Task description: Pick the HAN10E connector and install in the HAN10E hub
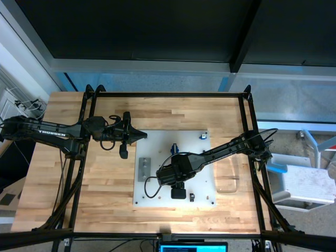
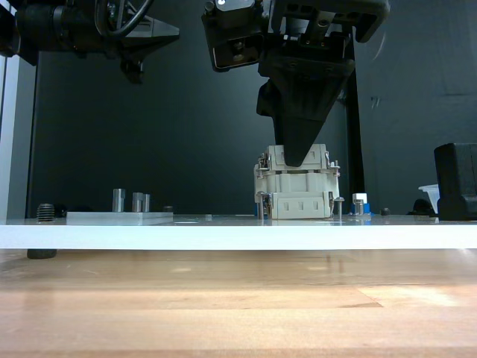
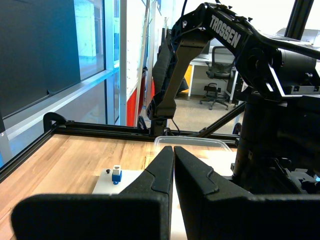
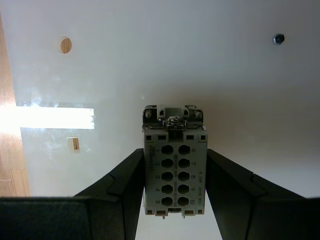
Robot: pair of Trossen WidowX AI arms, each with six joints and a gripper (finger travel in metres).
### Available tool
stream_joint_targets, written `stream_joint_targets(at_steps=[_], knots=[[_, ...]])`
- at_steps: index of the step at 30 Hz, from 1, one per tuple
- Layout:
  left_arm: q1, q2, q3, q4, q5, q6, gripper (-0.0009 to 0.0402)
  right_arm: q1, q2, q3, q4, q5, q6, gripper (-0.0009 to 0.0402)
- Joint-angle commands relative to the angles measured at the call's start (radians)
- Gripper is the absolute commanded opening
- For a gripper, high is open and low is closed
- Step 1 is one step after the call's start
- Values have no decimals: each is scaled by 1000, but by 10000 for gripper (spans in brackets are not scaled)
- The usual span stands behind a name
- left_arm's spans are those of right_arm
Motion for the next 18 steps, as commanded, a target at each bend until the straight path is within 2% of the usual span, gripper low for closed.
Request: stream_joint_targets(at_steps=[1,4,11,17,18], knots=[[0,0,0,0,0,0,0,0,-10,0,0,-9,-12,119],[0,0,0,0,0,0,0,1,-21,0,0,-44,-17,168],[0,0,0,0,0,0,0,2,-50,0,-3,-42,-10,270],[0,0,0,0,0,0,0,4,-84,0,-8,-31,-2,324],[0,0,0,0,0,0,0,5,-93,0,-9,-21,-1,329]])
